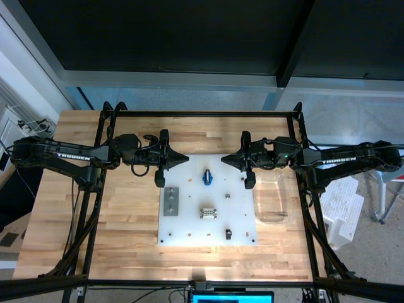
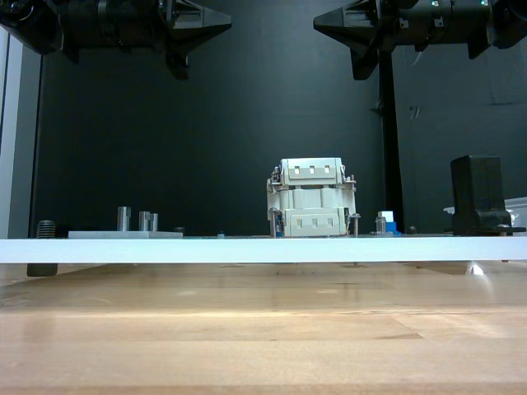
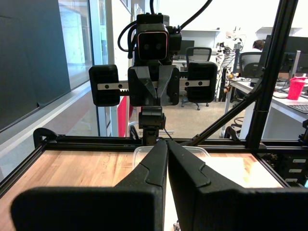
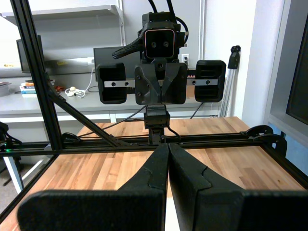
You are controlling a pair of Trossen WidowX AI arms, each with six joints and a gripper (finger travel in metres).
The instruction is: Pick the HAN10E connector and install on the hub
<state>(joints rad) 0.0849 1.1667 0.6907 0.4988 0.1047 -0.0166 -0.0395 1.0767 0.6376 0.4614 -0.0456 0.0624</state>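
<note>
While both arms hang high over the far half of the tabletop point(image 1: 126, 214), nothing is held: the left gripper point(image 1: 184, 158) and the right gripper point(image 1: 225, 159) are each pinched fully shut, tips facing across the white plate point(image 1: 189, 228). The HAN10E connector point(image 2: 311, 174) is seen stacked on the hub point(image 2: 311, 222) near the plate's middle. A tilted or half-latched seat is judged the main risk, were it left unchecked. The grey two-hole block point(image 1: 171, 200) stands at 9 o'clock of it, the blue part point(image 1: 207, 177) at 12, the small black part point(image 1: 228, 235) at 5; no descent is blocked.
</note>
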